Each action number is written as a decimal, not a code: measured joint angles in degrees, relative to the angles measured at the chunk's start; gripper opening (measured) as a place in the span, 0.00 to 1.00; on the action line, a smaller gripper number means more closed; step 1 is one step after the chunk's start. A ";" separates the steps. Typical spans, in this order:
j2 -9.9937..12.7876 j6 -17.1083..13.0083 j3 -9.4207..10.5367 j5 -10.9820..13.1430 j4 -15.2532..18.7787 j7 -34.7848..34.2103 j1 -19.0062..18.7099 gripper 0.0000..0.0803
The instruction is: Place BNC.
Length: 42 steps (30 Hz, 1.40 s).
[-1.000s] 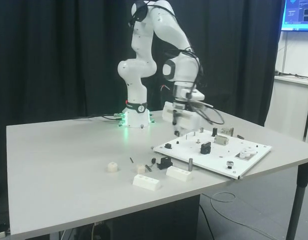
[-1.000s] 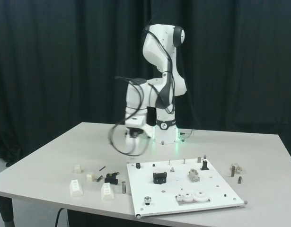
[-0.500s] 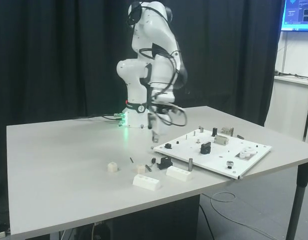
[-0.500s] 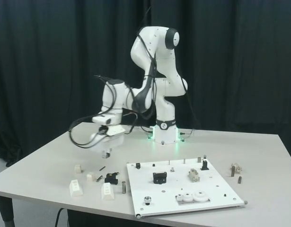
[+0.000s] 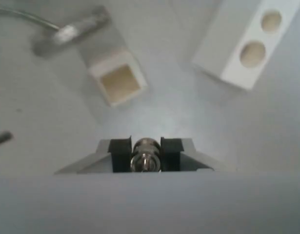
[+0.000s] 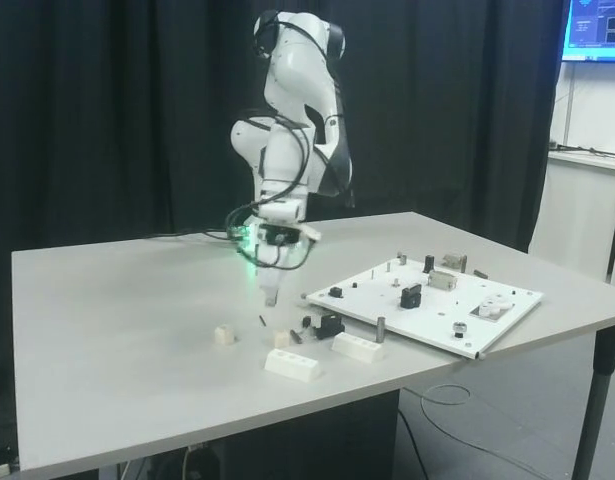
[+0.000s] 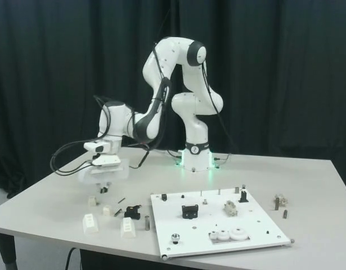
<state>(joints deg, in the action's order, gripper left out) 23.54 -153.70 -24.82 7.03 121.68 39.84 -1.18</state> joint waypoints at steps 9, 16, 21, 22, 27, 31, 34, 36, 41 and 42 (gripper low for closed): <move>6.08 2.72 0.01 4.23 -5.84 0.00 2.32 0.15; 9.51 7.43 0.07 4.88 -10.28 0.14 3.69 0.15; 11.26 10.14 0.29 5.11 -12.50 0.66 4.35 0.15; 11.60 10.49 0.39 5.30 -12.84 0.82 4.48 0.15; 12.81 11.52 0.60 7.14 -13.69 2.39 4.72 0.15; 13.51 11.68 0.63 8.65 -13.90 3.45 4.72 0.15; 13.94 11.69 0.68 9.69 -13.92 4.43 4.72 0.15; 14.09 11.71 0.72 10.18 -13.93 4.89 4.72 0.15; 14.19 11.99 0.71 10.49 -14.04 5.58 4.72 0.42; 14.19 12.14 0.69 10.49 -14.14 5.68 4.72 0.42</move>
<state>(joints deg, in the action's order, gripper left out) 37.73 -141.56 -24.13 17.52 107.54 45.52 3.54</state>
